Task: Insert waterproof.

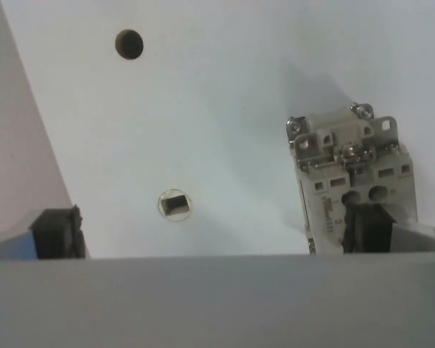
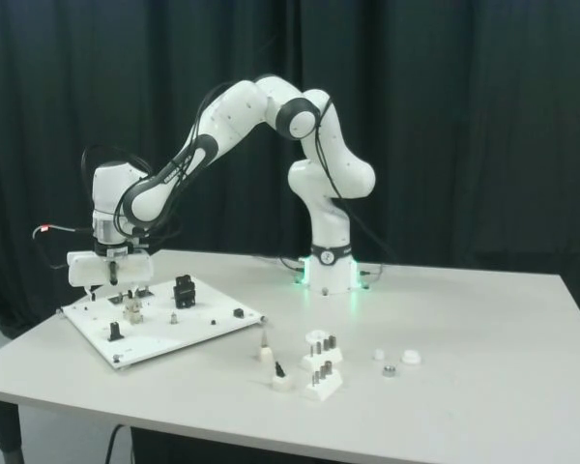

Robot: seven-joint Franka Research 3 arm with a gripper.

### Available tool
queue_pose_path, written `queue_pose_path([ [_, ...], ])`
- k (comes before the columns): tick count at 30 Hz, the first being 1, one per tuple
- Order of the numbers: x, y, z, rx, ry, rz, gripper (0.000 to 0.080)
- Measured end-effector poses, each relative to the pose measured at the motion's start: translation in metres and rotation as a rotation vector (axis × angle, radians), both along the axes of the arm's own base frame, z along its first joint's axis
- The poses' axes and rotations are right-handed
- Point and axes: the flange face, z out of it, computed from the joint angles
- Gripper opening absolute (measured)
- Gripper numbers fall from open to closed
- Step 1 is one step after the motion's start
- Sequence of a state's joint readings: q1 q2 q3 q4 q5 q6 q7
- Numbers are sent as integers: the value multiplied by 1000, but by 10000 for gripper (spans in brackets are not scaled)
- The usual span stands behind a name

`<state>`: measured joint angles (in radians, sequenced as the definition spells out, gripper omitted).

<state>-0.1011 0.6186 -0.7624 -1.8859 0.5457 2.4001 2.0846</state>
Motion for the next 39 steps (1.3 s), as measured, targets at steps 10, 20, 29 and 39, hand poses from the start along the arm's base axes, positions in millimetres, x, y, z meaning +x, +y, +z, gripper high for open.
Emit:
queue_pose_path([
  [10,0,0,0,2,1,1,800],
  [20,0,-1,0,4,3,3,800],
  [29,0,-1,-1,4,4,8,800],
  [39,-2,-3,-8,4,20,12,800],
])
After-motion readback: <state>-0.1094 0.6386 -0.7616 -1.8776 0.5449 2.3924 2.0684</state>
